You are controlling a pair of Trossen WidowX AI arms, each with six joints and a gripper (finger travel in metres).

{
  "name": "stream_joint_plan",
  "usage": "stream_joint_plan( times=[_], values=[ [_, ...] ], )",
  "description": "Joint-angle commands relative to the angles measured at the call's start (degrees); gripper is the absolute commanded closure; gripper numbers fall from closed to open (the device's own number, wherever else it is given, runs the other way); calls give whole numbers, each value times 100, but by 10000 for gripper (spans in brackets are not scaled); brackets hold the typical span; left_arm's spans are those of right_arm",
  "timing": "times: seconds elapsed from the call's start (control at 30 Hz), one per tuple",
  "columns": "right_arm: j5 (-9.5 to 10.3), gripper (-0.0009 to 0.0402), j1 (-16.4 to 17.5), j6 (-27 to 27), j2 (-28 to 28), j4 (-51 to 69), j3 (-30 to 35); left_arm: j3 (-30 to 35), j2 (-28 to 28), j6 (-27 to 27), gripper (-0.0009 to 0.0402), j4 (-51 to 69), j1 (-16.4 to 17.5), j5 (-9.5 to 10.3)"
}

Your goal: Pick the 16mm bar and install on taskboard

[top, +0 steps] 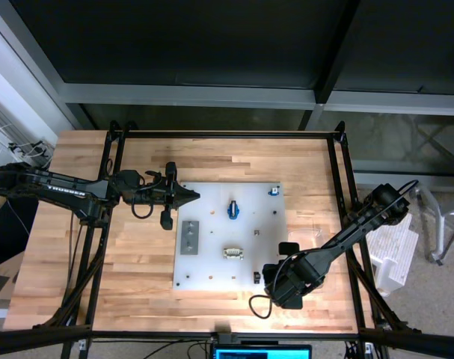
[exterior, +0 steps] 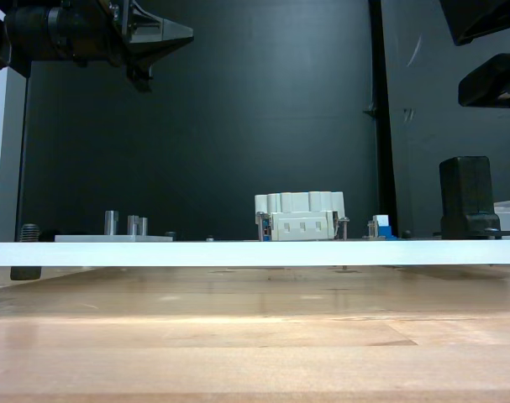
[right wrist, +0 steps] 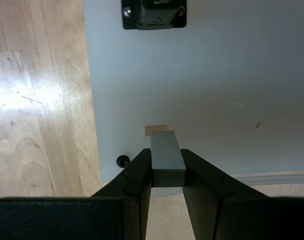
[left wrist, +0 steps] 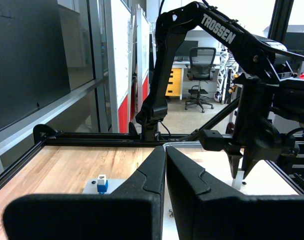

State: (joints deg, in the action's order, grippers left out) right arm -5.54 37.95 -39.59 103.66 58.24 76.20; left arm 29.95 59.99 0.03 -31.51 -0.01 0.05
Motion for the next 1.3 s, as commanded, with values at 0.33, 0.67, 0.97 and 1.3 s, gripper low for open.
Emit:
stream_joint_plan(
  times=[0.33,0.67,0.97,1.3],
  values=[
    [-37,382,0,4,0,-50,11,0,2,-2,393,-2,0,-2],
    [-35,382,-2,2,0,-70,11,0,2,-2,393,-2,0,-2],
    [68,382,-7,11,114,-140,11,0,2,-2,393,-2,2,-2],
    [109,382,-11,20,111,-127,11,0,2,-2,393,-2,2,-2]
  ],
)
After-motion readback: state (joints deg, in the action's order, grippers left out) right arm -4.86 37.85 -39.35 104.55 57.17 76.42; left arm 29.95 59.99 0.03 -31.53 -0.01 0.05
